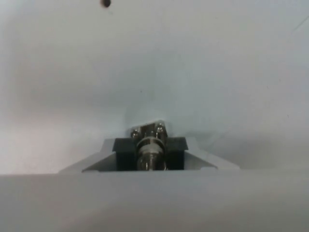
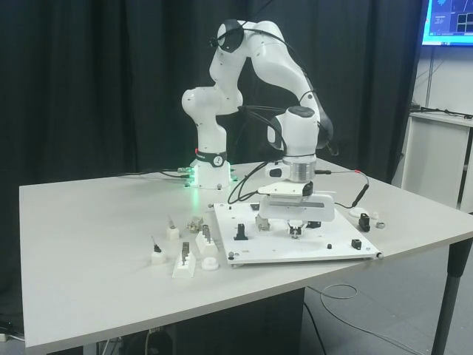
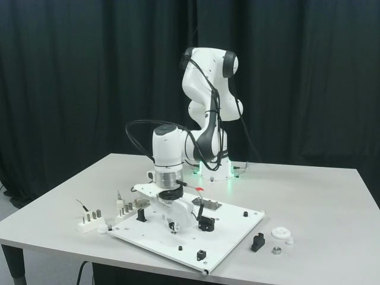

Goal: Insert BNC.

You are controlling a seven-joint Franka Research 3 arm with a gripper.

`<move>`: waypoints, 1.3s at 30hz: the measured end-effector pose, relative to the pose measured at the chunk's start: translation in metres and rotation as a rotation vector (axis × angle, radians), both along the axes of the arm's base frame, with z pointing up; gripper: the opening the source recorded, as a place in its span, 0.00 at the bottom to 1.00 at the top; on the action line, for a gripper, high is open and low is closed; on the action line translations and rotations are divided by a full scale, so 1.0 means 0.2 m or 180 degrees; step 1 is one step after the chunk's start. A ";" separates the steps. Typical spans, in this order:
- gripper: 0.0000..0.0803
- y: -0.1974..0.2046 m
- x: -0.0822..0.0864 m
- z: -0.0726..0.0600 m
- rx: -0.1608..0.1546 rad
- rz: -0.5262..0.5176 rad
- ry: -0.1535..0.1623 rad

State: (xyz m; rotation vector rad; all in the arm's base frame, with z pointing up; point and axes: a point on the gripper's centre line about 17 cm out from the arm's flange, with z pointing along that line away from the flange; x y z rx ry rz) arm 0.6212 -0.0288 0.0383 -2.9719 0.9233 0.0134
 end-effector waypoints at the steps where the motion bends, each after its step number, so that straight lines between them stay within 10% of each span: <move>1: 0.15 0.00 0.00 0.00 -0.0002 0.0023 -0.0001; 39: 0.15 0.00 0.00 -0.02 -0.0012 0.0136 -0.0011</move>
